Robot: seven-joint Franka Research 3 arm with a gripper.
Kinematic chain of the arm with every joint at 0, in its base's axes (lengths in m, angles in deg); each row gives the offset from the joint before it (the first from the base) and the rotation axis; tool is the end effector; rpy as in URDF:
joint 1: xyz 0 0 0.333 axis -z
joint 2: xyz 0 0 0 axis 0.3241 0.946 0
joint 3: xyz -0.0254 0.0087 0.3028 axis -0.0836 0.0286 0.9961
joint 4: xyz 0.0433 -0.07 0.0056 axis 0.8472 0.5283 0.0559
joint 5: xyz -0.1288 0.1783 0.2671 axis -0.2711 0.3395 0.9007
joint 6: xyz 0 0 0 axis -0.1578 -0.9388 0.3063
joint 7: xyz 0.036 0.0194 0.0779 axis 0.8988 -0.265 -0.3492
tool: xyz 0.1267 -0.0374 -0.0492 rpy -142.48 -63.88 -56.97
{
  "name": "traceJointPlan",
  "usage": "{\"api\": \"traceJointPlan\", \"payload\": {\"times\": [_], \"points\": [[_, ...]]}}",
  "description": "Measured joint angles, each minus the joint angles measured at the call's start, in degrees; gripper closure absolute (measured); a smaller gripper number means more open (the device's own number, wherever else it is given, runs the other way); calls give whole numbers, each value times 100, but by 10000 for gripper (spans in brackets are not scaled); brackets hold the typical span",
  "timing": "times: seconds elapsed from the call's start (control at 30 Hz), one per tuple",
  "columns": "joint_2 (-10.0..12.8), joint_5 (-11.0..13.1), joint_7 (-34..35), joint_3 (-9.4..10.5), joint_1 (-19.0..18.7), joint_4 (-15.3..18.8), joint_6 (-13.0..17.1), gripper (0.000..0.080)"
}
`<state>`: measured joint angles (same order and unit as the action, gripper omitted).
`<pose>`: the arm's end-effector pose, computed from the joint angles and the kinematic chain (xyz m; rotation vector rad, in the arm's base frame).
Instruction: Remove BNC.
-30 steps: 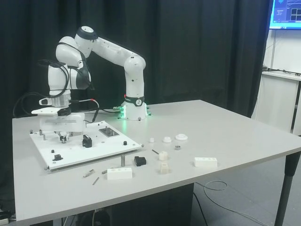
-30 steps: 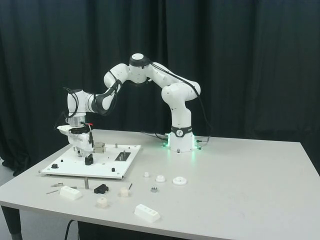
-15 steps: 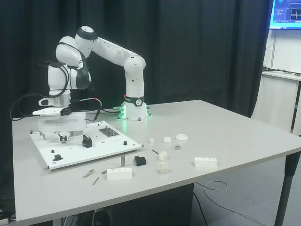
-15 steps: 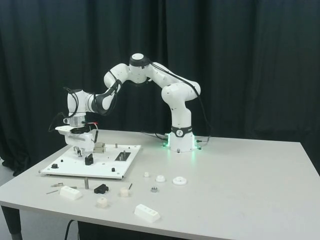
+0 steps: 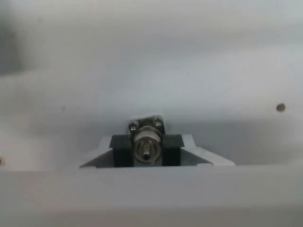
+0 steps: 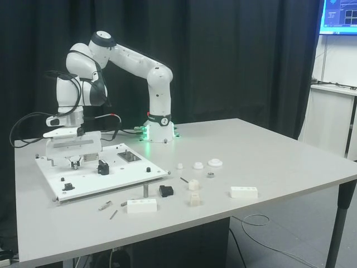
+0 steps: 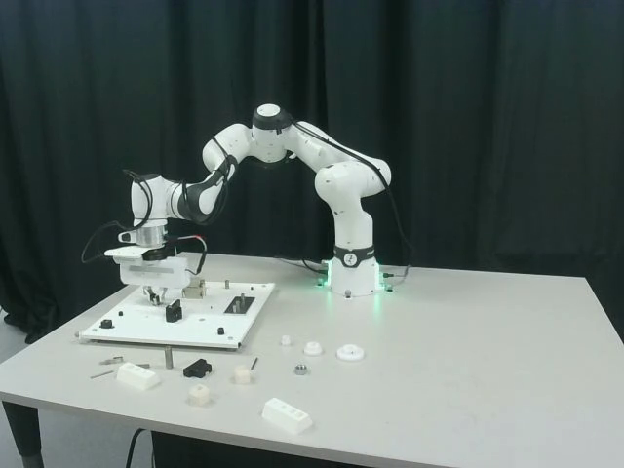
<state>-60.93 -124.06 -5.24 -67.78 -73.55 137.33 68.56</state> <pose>0.2695 -0.4722 0.1796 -2.8288 1.2673 -0.0874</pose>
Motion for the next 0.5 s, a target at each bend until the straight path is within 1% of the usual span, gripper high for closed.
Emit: {"api": "traceJointPlan", "payload": {"times": [0.2, 0.5], "points": [[0, 0, -800, -4, -4, -11, -2, 678], [0, 0, -1357, -5, -13, -24, -14, 678]]}}
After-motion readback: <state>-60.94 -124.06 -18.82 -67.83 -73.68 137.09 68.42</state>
